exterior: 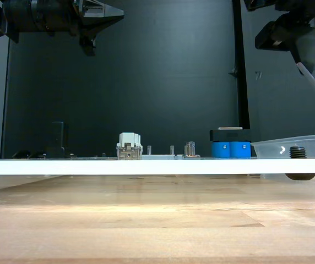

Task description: Pick the RJ45 connector and install on the taskboard

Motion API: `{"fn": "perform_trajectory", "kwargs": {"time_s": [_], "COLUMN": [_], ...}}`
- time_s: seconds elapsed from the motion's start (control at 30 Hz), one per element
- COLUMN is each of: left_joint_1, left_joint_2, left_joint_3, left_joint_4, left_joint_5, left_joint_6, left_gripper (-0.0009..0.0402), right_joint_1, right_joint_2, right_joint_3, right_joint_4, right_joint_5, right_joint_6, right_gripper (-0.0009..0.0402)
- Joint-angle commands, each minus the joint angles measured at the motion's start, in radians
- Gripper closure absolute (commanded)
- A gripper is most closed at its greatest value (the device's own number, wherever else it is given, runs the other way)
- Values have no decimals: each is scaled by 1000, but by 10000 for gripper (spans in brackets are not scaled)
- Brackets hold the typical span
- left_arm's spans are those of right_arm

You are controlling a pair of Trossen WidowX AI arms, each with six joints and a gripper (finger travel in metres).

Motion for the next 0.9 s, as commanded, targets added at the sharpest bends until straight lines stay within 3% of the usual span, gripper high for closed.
{"fn": "perform_trajectory", "kwargs": {"time_s": [0.03, 0.3, 0.63, 0.9], "left_joint_1": [0, 0, 0, 0], "left_joint_2": [0, 0, 0, 0], "left_joint_3": [0, 0, 0, 0], "left_joint_4": [0, 0, 1, 1], "left_joint_5": [0, 0, 0, 0], "left_joint_6": [0, 0, 0, 0], "left_gripper": [392, 393, 392, 393], "right_joint_1": [28, 89, 132, 135], "right_joint_2": [32, 110, 223, 240], "right_joint_3": [19, 103, 212, 225], "right_joint_4": [3, 14, 23, 57], "right_joint_5": [-1, -1, 1, -2], "right_joint_6": [40, 118, 195, 196], "right_gripper": [212, 155, 154, 154]}}
